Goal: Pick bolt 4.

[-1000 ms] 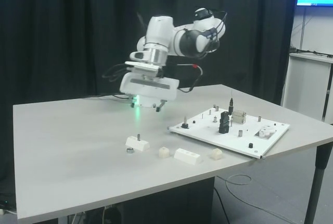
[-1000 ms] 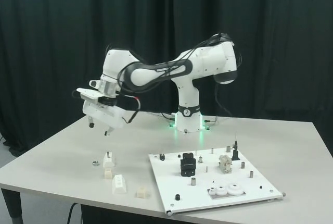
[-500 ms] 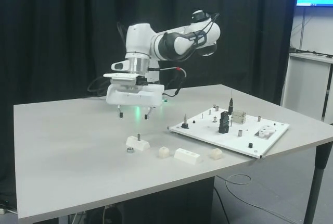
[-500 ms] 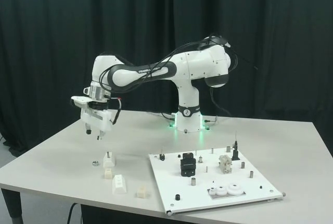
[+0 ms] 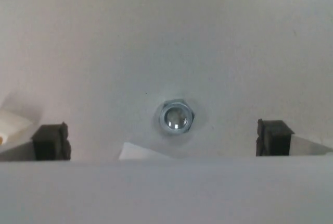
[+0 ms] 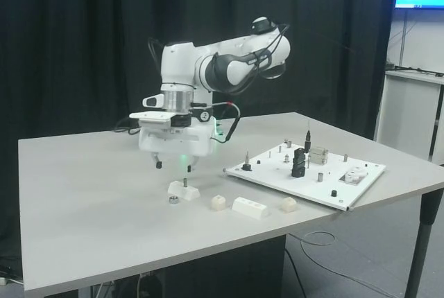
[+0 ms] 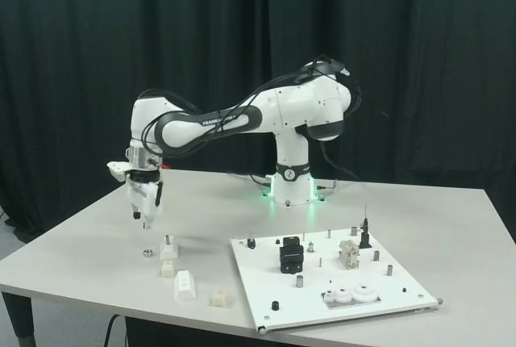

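Observation:
A small grey hex nut (image 5: 177, 116) lies flat on the grey table (image 6: 83, 194), with a hole through its middle. In the wrist view it sits between my two black fingertips (image 5: 51, 141). My gripper (image 6: 172, 166) hangs open a short way above the nut (image 6: 173, 200), pointing straight down and holding nothing. Beside the nut stands a white block (image 6: 183, 190) with a thin grey bolt (image 6: 184, 181) upright in it. From the second room view, the gripper (image 7: 142, 218) is above the nut (image 7: 147, 252) and just left of the block (image 7: 168, 246).
Several more white blocks (image 6: 250, 208) lie near the table's front edge. A white board (image 6: 361, 188) carrying pegs, bolts and black parts sits at the right. The arm's base (image 7: 293, 190) stands at the back of the table.
The arm has swung left and come down. The wrist has turned so the fingers now point straight down over the nut.

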Robot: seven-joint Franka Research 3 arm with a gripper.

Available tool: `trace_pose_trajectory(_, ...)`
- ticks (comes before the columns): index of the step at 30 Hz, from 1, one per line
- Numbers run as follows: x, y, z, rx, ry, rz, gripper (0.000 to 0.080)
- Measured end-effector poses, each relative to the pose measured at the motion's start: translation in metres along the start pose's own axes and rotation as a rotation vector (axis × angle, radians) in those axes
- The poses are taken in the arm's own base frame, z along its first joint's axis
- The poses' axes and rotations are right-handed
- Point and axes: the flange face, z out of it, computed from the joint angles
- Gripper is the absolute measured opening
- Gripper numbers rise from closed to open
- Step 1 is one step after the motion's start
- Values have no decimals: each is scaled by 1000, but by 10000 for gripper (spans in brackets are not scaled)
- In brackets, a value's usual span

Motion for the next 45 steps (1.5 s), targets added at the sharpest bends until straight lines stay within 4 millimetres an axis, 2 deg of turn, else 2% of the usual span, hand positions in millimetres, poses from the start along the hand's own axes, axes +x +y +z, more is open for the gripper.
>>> trace_pose_trajectory(21, 21, -21, 21, -106, -64, 40, 800)
trace_pose_trajectory(45, 18, -14, 63, -140, -107, 70, 800)
